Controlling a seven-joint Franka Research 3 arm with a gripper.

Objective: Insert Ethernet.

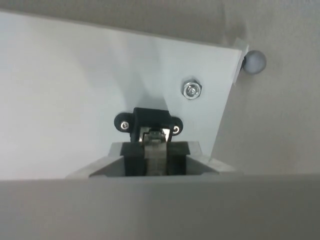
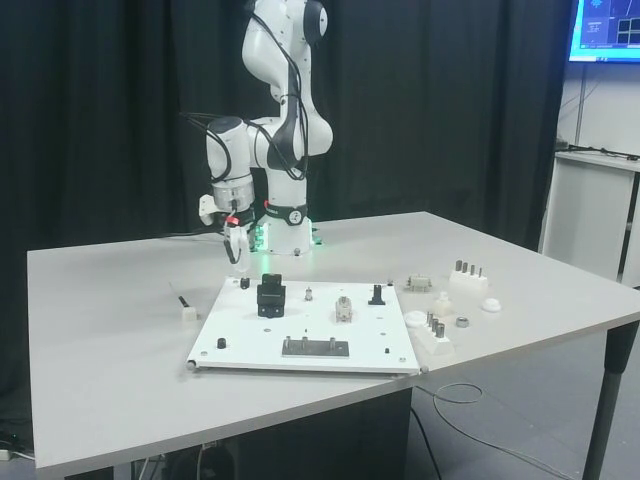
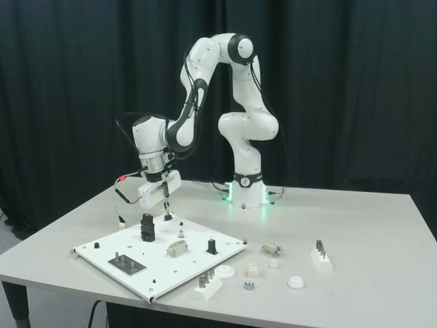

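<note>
Clearly the gripper [image 3: 166, 202] hung over the far corner of the white board [image 3: 130, 242], its fingers closed on the Ethernet plug [image 1: 155, 150], which stood upright between them. In the wrist view the plug's tip sat right at the mouth of the black socket [image 1: 150, 120] — whether it had entered at all could not be told. That socket was fixed to the board by a small ear with a screw on each side, and a hex nut [image 1: 190, 90] sat on the board just beside it. A grey round foot [image 1: 255, 62] showed at the board's corner, on the grey table [image 2: 100, 330].

From the first room view the gripper [image 2: 237, 250] hovered just above the socket [image 2: 245, 283], apart from the taller black block [image 2: 271, 296] that stood nearer the board's middle. On the board also lay a dark flat plate with pegs [image 2: 315, 346], a small metal connector [image 2: 343, 309] and a small black bracket [image 2: 377, 294]. Off the board, on the table beside it, stood several white holders and small parts — one of them a white block with pins [image 2: 467, 275]. A small white piece with a thin rod [image 2: 185, 308] lay on the other side of the board. Green light glowed at the arm's base [image 3: 247, 195].
</note>
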